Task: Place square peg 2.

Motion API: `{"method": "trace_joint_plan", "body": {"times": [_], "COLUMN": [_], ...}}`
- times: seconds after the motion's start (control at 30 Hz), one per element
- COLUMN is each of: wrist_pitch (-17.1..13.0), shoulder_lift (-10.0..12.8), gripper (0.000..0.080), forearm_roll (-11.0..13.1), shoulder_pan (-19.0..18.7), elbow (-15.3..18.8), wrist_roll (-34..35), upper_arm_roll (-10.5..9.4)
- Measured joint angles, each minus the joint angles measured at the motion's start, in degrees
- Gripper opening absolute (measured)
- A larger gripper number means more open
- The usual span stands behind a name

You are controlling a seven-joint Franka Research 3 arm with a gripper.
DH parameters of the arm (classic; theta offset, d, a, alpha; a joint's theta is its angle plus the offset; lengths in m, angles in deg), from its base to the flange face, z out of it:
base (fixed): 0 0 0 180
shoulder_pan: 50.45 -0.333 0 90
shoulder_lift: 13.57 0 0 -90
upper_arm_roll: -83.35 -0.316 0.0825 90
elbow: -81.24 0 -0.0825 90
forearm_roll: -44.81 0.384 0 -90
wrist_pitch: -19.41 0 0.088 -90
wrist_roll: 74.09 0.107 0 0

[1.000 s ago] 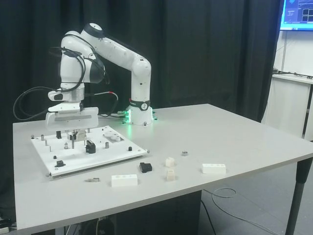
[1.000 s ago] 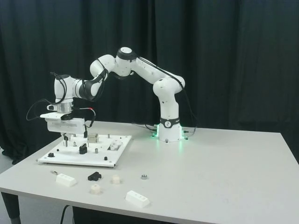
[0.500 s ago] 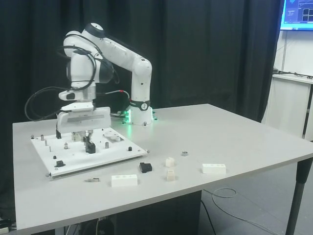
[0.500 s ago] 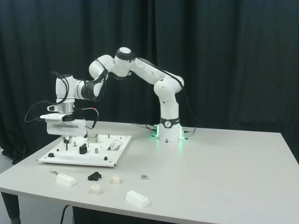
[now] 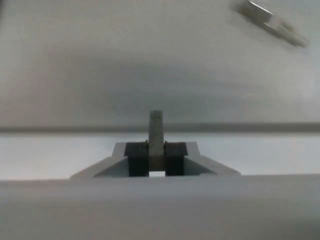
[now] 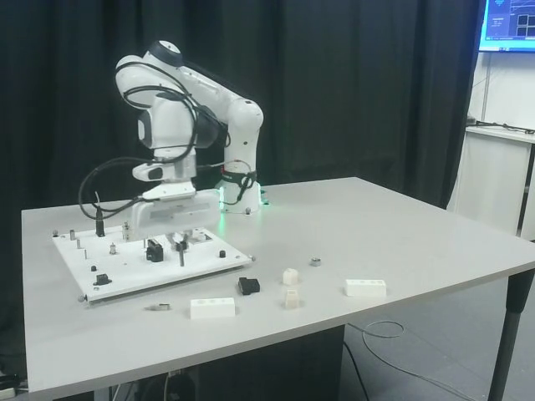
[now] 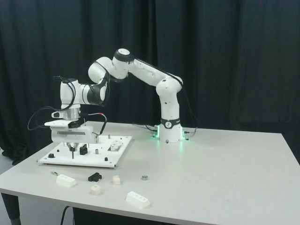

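Note:
My gripper [image 6: 179,241] is shut on a thin grey square peg [image 6: 180,254] that hangs straight down from the fingers. It hovers just above the white board [image 6: 125,280], near the board's front edge, to the right of a black block [image 6: 154,251]. In the second room view the gripper [image 7: 71,146] holds the peg [image 7: 72,153] over the board [image 7: 101,159]. In the wrist view the peg [image 5: 156,132] sits clamped between two black pads [image 5: 135,159], with the gripper [image 5: 156,161] over the board's white surface [image 5: 50,155].
The board carries several small posts and black parts [image 6: 101,278]. On the grey table in front lie a small metal piece [image 6: 156,307], a white block with holes [image 6: 212,307], a black part [image 6: 248,286], two small white pieces [image 6: 290,276], a nut [image 6: 316,261] and another white block [image 6: 365,287].
The arm has swung from the board's back left towards its front right, carrying the peg with it. The objects on the table have not moved.

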Motion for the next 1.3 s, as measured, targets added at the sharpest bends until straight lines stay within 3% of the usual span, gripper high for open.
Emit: {"method": "trace_joint_plan", "body": {"times": [0.73, 1.07, 1.1, 1.23, 1.27, 1.3], "wrist_pitch": [-4.4, -4.8, -4.8, -4.7, -4.7, -4.7], "shoulder_lift": [0.0, 0.0, 0.0, 0.1, 0.2, 0.2], "gripper": [0.0065, 0.0085, 0.0386, 0.0386, 0.0668, 0.0668], "forearm_roll": [-1.5, -1.5, -1.5, -1.5, -1.5, -1.5], "shoulder_pan": [-8.6, -10.5, -10.6, -10.9, -11.0, -11.1], "elbow": [-2.7, -4.0, -4.1, -4.4, -4.5, -4.5], "wrist_roll": [2.9, 3.4, 3.4, 3.5, 3.5, 3.6], "upper_arm_roll": [6.43, 7.74, 7.75, 7.74, 7.72, 7.69]}}
